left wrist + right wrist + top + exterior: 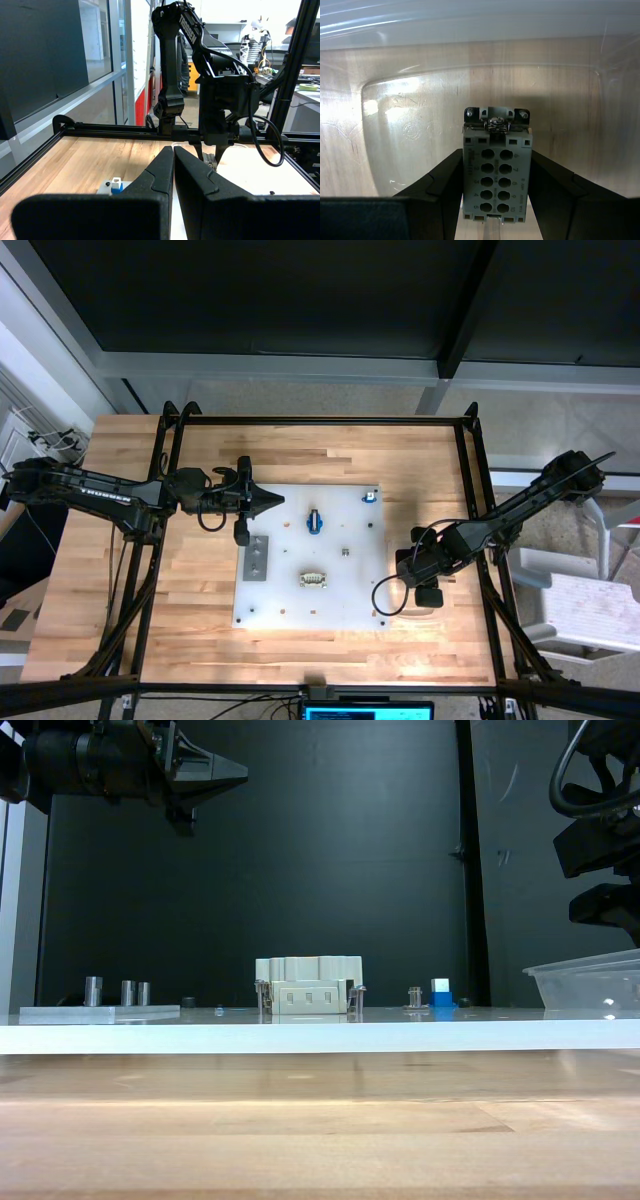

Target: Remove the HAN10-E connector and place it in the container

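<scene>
Right gripper [496, 172], fingers pinching the HAN10-E connector [497, 150] by its sides, holds it over the clear container [470, 50] beside the task board [340, 610]. Left gripper [272, 500], fingers pressed together, hovers above the board's far-left part.

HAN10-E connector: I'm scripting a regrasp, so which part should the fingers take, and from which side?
Pinch the HAN10-E connector across its two long flat sides, coming in from the pin-hole face, as the right gripper does now over the container. Those sides are parallel and plain; the screw end is uneven. The left gripper hangs shut above the far left corner of the board.
</scene>
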